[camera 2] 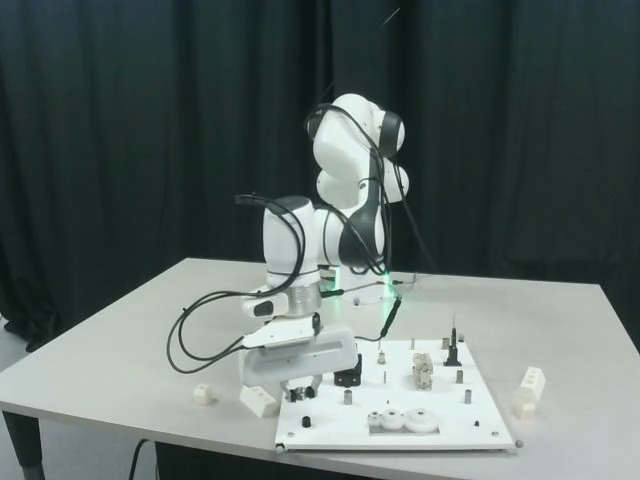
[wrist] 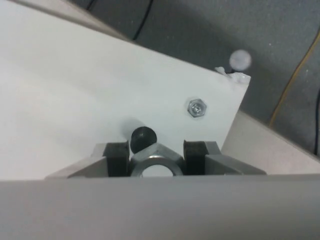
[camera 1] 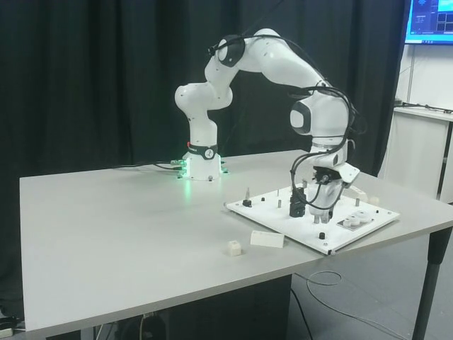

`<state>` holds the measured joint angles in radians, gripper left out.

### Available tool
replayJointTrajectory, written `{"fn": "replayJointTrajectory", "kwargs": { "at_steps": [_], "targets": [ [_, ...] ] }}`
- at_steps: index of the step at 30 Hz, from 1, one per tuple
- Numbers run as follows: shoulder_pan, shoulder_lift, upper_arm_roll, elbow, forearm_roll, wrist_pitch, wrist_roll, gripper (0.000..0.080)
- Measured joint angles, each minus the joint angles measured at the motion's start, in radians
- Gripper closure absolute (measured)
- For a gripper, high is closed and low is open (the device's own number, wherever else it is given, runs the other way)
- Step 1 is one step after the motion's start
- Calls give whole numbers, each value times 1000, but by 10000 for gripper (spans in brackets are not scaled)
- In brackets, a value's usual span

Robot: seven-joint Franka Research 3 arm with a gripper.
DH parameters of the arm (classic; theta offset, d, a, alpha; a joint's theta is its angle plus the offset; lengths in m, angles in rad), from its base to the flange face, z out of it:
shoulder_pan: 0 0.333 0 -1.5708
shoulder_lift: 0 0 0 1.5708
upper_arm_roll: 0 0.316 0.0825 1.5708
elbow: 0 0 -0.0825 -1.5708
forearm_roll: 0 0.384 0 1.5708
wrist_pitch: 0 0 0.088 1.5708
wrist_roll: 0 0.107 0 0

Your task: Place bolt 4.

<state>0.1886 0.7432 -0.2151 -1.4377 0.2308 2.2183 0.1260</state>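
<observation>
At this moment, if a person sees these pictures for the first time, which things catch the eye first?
First the white arm, arching from its base down to the white board at the table's near edge. There the gripper is shut on a hex-headed bolt just above the board, beside a small black knob. Green light glows at the arm's base.

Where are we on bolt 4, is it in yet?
Not yet. Done: the bolt is picked up, its hex head clamped between the gripper fingers. In hand: the gripper hangs low over the white board, by the corner that carries a small nut, with a black hole just beyond the bolt. Left: lower it into its hole and let go.
</observation>
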Motion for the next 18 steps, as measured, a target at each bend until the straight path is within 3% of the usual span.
{"fn": "replayJointTrajectory", "kwargs": {
  "at_steps": [18],
  "targets": [
    [1, -4, -1, 0, 5, 0, 24, 574]
  ]
}}
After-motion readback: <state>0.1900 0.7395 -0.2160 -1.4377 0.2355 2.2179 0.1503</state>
